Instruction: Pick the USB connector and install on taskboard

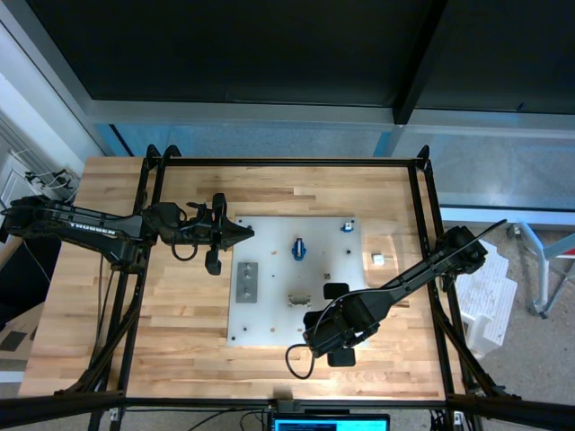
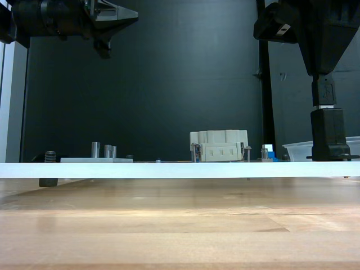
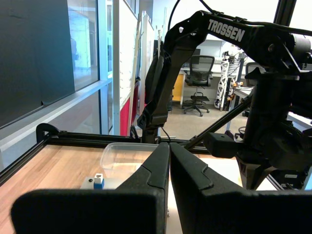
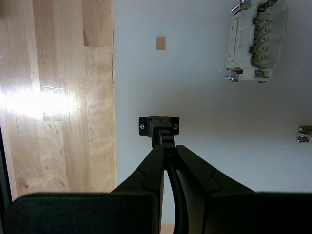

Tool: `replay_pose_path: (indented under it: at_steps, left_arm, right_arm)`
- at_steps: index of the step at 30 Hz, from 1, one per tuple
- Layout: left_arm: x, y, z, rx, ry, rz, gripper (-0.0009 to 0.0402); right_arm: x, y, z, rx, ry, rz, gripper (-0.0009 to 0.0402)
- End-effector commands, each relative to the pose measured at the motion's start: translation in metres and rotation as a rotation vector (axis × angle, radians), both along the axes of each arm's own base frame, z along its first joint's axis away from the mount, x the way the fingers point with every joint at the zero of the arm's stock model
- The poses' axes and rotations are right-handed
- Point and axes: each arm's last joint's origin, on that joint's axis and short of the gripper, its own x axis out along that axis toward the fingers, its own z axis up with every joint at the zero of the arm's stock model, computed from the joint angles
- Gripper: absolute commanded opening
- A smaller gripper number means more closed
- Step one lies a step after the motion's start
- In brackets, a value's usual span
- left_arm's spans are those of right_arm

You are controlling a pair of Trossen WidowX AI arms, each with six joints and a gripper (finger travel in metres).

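USB connector pinched by right pincer at taskboard; left pincer aloft.

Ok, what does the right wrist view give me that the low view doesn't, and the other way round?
Right wrist only: the USB connector centred on the black socket, a flange screw either side. Low only: bare plug metal showing above the socket, the grey block and its posts, and the left end effector raised over the taskboard at its left side. Both: the right end effector shut on the connector, the beige multi-pin connector, the taskboard.
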Motion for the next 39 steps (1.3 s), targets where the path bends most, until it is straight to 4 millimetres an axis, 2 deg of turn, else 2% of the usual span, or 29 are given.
replay_pose_path:
  at_steps: [1,18,28,39]
  left_arm:
    - [0.0,0.0,0.0,0.0,0.0,0.0,0.0]
    - [0.0,0.0,0.0,0.0,0.0,0.0,0.0]
    - [0.0,0.0,0.0,0.0,0.0,0.0,0.0]
    - [0.0,0.0,0.0,0.0,0.0,0.0,0.0]
  right_arm:
    - [0.0,0.001,-0.002,0.0,0.007,0.003,0.0]
    - [-0.001,0.002,0.003,0.011,-0.013,0.006,0.0008]
    - [-0.003,0.001,0.009,0.014,-0.03,-0.002,0.008]
    - [-0.007,-0.001,0.024,0.016,-0.035,0.0,0.0148]
